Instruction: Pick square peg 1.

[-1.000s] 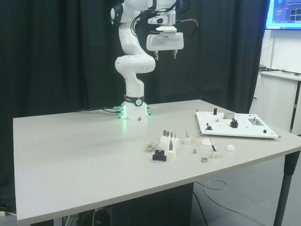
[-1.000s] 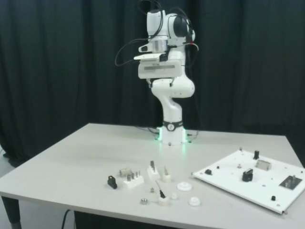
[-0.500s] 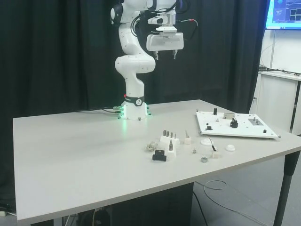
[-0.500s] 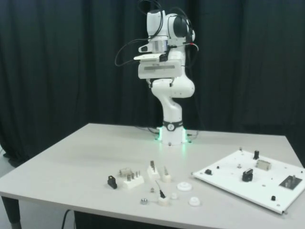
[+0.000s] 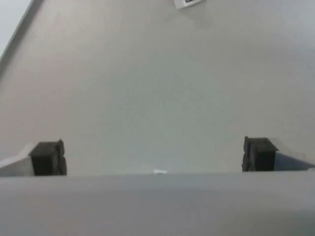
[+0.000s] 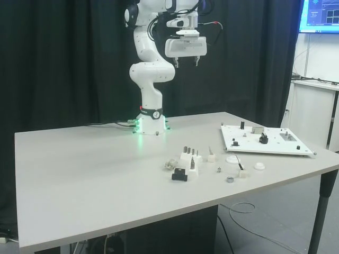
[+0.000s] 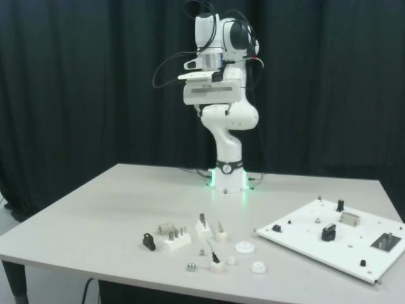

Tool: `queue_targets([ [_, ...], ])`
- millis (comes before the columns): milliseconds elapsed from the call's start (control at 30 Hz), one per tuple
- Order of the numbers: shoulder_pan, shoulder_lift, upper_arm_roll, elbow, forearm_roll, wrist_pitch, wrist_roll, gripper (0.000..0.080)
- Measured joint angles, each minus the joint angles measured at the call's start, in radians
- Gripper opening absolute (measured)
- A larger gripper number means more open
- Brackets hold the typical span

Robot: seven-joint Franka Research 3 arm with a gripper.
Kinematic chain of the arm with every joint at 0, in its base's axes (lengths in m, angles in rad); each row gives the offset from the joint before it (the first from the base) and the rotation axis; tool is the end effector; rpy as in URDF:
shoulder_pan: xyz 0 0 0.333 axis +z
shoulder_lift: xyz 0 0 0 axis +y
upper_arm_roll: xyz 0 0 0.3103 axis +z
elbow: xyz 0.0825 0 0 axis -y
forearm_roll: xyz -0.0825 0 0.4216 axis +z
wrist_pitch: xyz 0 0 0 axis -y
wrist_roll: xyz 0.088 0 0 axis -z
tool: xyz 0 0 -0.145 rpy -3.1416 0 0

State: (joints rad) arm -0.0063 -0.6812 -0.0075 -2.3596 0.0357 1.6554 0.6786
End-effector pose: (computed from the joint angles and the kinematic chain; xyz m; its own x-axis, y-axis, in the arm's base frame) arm 0.3814 -0.0006 0.5159 0.7681 -0.6388 -0.0432 -0.6399 -0.7683 -0.0168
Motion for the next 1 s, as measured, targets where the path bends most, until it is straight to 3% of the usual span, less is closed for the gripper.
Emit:
queue_targets([
  [700, 0.0, 0.004, -0.003, 0.0, -0.003, 0.01, -0.033, 0.08],
  [1000, -0.001, 0.019, -0.012, 0.0, -0.005, 0.04, -0.061, 0.08],
])
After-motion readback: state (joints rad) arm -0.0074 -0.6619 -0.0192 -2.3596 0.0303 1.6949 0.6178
